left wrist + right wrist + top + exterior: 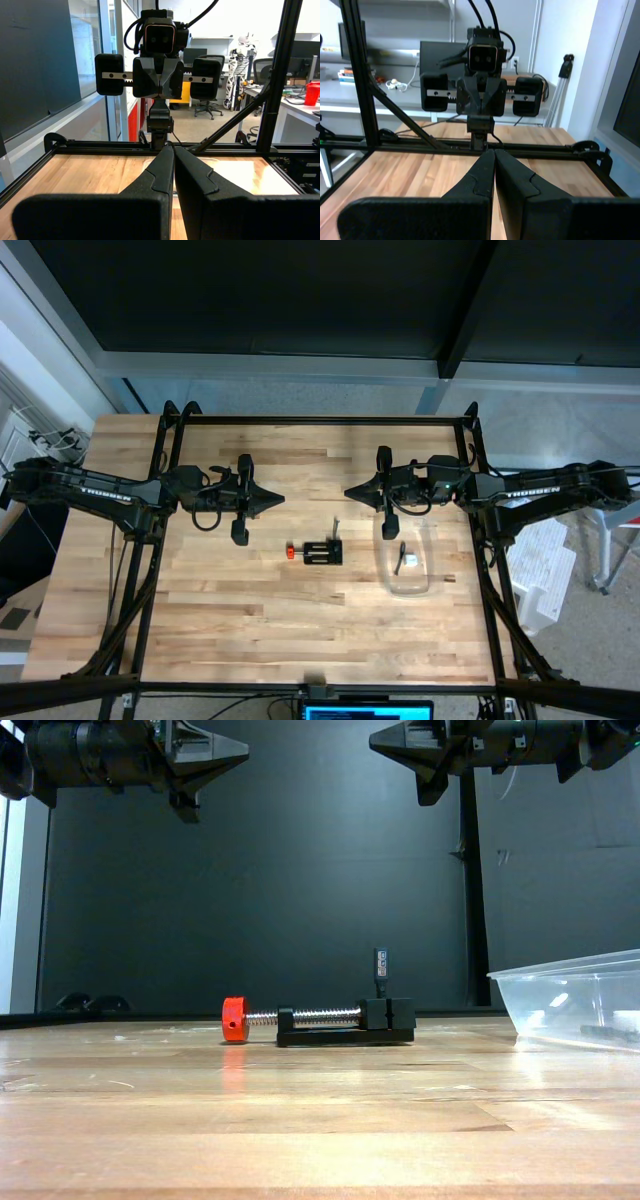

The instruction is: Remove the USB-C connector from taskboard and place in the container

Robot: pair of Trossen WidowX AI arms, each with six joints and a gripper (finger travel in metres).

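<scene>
USB-C connector (399, 560) lies in container (409, 592); left gripper (282, 500), right gripper (347, 492) hover above table (250, 610).

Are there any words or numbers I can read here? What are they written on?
"TROSSEN": on the left arm, behind the left gripper, shut, high over the table.
"TROSSEN": on the right arm, behind the right gripper, shut, high opposite it.
Tag on the upright pin standing from the taskboard: too small to read.

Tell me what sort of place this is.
Probably a robotics lab in an office: butcher-block table in a black frame, office chairs behind. Left gripper and right gripper hover shut above the table.
</scene>
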